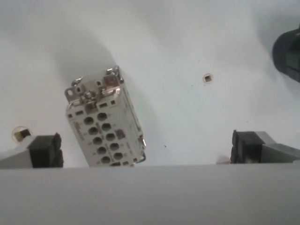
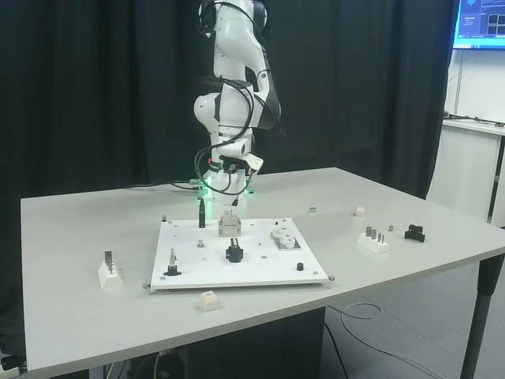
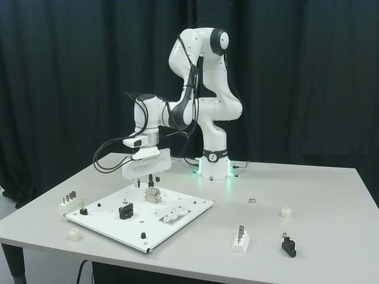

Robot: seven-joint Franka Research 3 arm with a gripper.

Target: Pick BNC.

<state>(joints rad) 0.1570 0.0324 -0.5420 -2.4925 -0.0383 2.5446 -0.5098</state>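
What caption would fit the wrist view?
Open gripper hovering over a multi-pin connector on the white board.

A board (image 2: 260, 272) lies on the bench (image 2: 71, 229). On the board a multi-pin connector (image 1: 104, 124) sits below the tool (image 1: 146, 147), between its parted fingers (image 1: 46, 151); what may be the BNC (image 2: 234, 253) stands nearer the board's front edge.

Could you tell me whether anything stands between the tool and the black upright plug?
Nothing visible does. The tool hangs open over the white pin block; the black plug stands apart beside it, across bare white board.
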